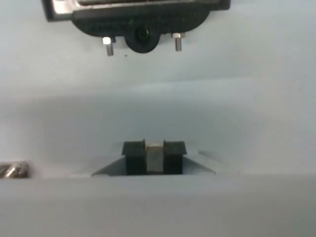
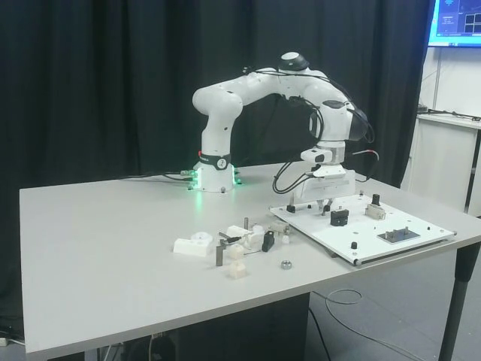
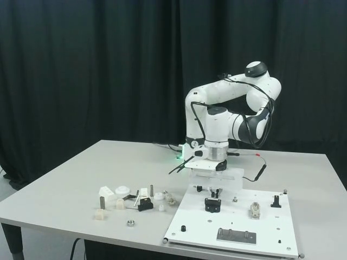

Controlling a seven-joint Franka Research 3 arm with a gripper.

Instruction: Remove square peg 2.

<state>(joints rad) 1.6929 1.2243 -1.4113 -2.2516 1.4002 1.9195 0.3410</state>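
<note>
The gripper clamps the square peg on the white board, so it should pull straight up

You get even overhead light in both room views: the desk reads bright against the black curtain, with only soft shadows under the small parts near the white board. Green light glows at the arm's base. A lit screen glares above the board. In the wrist view everything is soft; the claw is blurred and dim.
</note>
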